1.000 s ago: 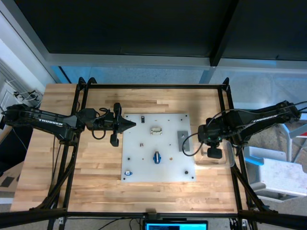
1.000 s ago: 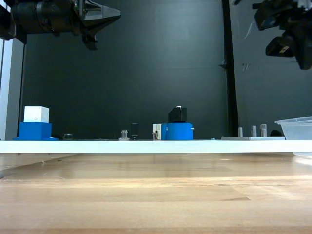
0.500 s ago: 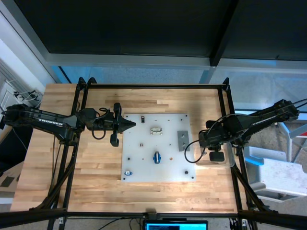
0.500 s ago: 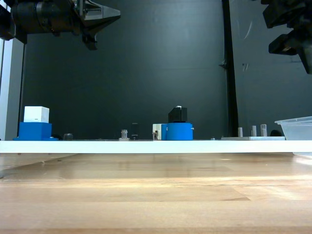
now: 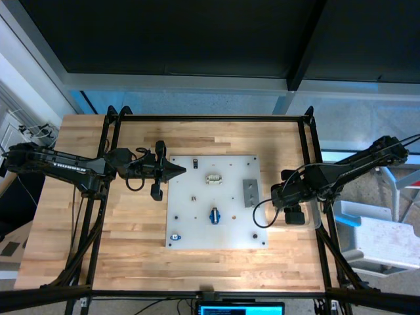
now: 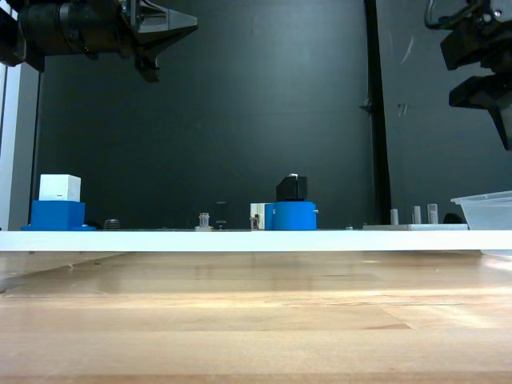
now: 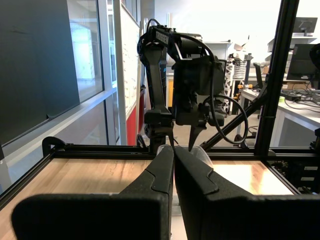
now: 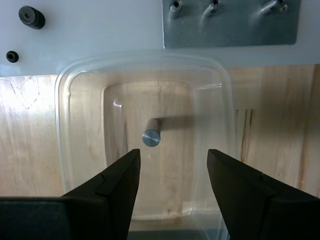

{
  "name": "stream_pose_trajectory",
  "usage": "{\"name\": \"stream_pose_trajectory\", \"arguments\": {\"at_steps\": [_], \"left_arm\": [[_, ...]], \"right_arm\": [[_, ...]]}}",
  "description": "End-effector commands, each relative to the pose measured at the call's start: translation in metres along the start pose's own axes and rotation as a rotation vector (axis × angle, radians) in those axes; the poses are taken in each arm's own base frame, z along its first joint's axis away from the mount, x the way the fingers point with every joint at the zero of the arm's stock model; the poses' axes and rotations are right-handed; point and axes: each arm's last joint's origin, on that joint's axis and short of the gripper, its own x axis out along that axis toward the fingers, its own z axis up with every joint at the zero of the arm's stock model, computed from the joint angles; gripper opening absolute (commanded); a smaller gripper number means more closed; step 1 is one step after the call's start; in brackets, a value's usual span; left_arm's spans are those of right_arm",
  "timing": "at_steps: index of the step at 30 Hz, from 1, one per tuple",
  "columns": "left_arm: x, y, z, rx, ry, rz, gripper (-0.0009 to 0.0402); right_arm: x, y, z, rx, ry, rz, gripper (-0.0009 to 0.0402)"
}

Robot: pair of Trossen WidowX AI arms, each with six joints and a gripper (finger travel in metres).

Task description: Pick the 16mm cylinder and place it in the taskboard

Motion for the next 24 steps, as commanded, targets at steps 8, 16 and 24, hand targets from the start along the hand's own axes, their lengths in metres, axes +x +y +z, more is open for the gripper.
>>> {"name": "stream_pose_trajectory", "arguments": {"at_steps": [8,16,24], "left_arm": [[0.000,0.000,0.000,0.000,0.000,0.000,0.0000],[0.000,0.000,0.000,0.000,0.000,0.000,0.0000],[0.000,0.000,0.000,0.000,0.000,0.000,0.0000]], "right_arm": [[0.018,0.004,-0.006,0.014,0.006,0.002,0.0188],[0.035,0.006,-0.009,0.033,0.011,0.001,0.0188],[0.045,0.007,-0.009,0.036,0.008,0.002,0.0188]]}}
